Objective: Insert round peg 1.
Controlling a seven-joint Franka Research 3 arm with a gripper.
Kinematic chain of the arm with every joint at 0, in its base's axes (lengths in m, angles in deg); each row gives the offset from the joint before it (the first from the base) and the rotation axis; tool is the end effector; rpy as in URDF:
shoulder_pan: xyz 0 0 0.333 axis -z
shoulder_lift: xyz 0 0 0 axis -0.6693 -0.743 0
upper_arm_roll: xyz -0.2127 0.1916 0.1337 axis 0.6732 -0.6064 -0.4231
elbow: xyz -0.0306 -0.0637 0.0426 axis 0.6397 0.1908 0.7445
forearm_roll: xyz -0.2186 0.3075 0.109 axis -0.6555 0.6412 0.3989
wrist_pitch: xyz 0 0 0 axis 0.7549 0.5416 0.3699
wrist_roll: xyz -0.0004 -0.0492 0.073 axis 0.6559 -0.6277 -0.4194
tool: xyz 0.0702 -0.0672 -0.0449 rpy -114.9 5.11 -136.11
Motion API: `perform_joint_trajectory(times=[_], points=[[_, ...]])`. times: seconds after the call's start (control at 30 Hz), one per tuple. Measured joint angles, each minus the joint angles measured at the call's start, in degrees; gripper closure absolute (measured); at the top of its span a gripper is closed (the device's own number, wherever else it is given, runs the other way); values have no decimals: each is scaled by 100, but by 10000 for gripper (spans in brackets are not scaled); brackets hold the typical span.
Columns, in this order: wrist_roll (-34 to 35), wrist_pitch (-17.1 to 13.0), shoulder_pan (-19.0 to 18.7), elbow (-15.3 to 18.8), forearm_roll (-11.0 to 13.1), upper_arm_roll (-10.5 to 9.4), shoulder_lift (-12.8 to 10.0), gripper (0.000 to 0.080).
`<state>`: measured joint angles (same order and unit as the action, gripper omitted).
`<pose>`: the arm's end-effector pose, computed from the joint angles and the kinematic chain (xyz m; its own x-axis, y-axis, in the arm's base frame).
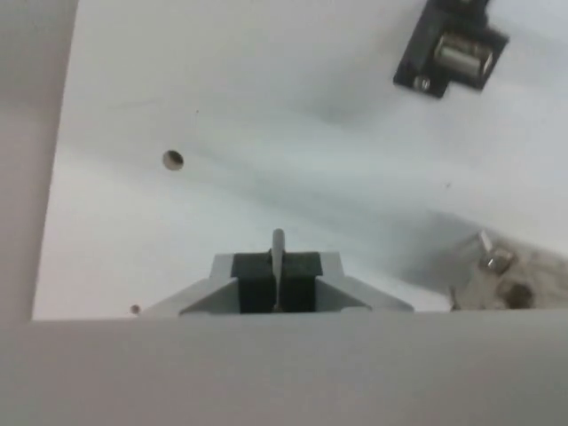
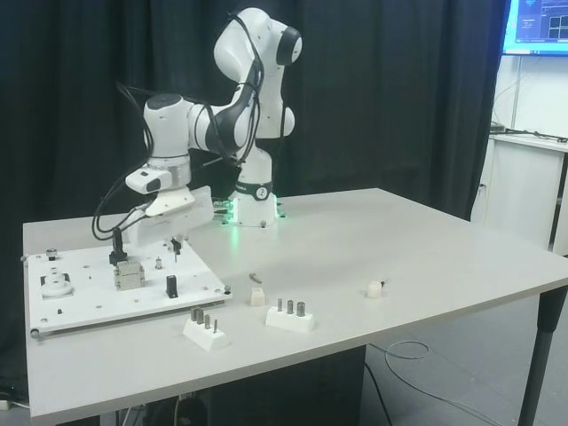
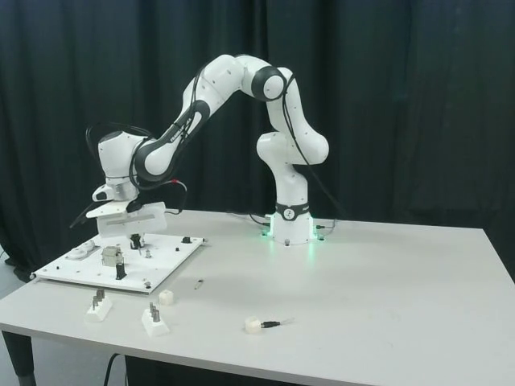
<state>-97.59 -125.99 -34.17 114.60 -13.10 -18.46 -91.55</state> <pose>0.4443 -0.4023 0.2700 0.8773 -0.4606 -0.1350 -0.4663 -0.8845 -0.0128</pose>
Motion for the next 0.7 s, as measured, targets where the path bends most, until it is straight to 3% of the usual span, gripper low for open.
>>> perform_joint_trajectory(times=[0.7], points=[[1127,-972,-22,1037,116,32,496,787]])
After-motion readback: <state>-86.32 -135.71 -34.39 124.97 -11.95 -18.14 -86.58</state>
